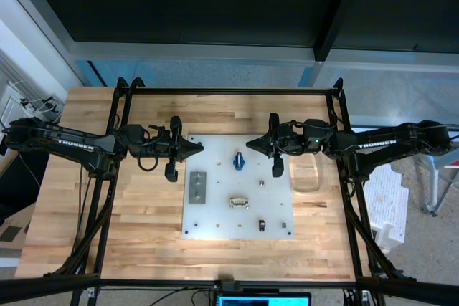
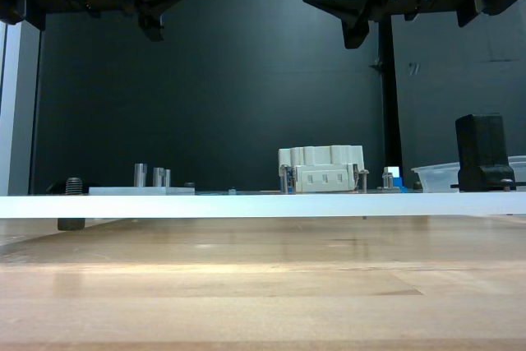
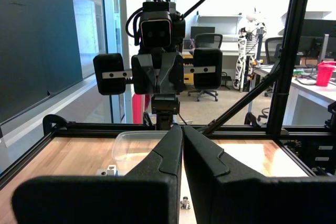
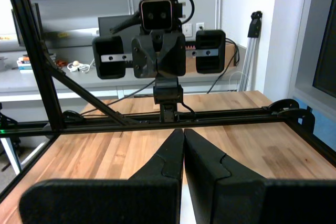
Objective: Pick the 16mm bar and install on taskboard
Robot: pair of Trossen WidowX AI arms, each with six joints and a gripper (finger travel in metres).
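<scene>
Two tools hover tip to tip over the taskboard's far edge, fingers pressed together: left tool, right tool. A clear tray sits on the desk below the right tool's wrist, contents unclear. The 16mm bar, a tiny grey stub, stands on the taskboard just below the right tool.

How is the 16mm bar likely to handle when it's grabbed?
The 16mm bar looks like a tiny metal stub standing on the taskboard, so it is probably rigid, smooth and easy to knock over or roll. Being so small, it likely needs a precise pinch. The left claw and right claw both hover shut, high over the board's far edge.
</scene>
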